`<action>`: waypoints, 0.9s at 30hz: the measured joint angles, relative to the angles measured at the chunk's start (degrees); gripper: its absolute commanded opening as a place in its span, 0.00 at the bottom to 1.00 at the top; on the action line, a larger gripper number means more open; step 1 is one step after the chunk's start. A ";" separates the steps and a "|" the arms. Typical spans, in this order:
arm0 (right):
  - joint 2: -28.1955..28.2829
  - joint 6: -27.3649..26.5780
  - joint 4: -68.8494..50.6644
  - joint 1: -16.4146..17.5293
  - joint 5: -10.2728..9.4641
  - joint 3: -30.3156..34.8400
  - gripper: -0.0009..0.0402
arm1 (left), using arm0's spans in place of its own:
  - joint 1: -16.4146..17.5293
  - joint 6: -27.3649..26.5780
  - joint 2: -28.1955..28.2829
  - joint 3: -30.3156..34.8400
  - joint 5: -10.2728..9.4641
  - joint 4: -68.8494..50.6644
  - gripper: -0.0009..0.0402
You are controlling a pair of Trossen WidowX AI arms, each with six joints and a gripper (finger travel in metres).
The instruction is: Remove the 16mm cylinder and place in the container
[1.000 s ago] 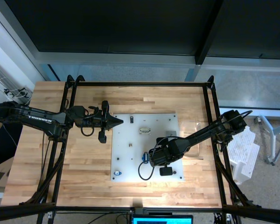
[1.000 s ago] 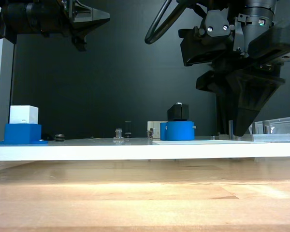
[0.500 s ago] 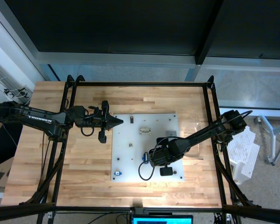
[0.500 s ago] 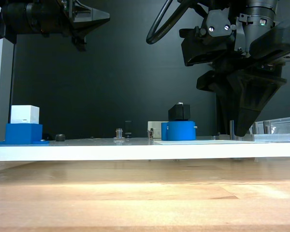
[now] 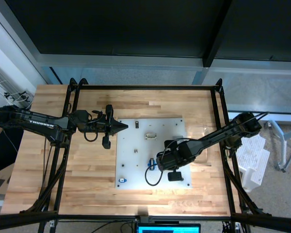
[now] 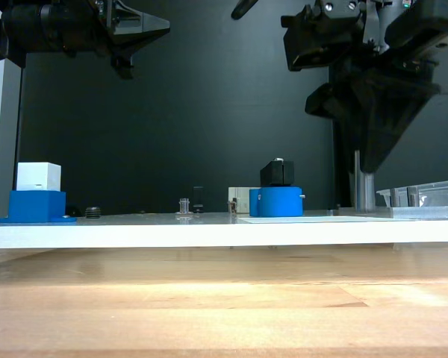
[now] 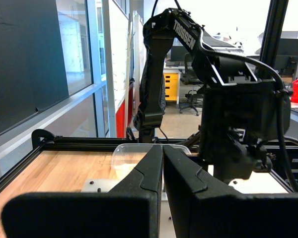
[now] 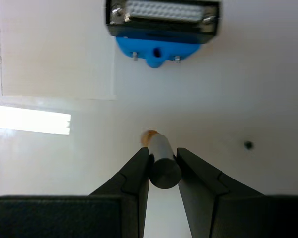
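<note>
the right gripper (image 6: 369,160) was seen higher above the white board (image 5: 136,167) than half a second before, when its fingertips had been down almost at the board's surface. the 16mm cylinder (image 8: 164,159) was held upright between the narrowed fingers, clamped near its top. in the low view it had been drawn up with them, hanging below the fingertips with its lower end close to the board. whether it had fully cleared its hole could not be told. this was judged to be the extraction step well under way, with the grasp secure and only a little more lift needed. the container (image 5: 198,130) lay on the table just beside the board's right edge, to the right of the raised peg, so a short carry to the right was judged to be left. the left gripper (image 7: 163,163) was found unchanged, parked high just left of the board's far-left edge, its fingers pressed together on nothing.
</note>
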 measured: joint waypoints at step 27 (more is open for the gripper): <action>-25.07 7.15 -7.08 -1.46 0.92 -14.16 0.03 | 0.00 0.00 0.00 0.00 0.00 0.00 0.02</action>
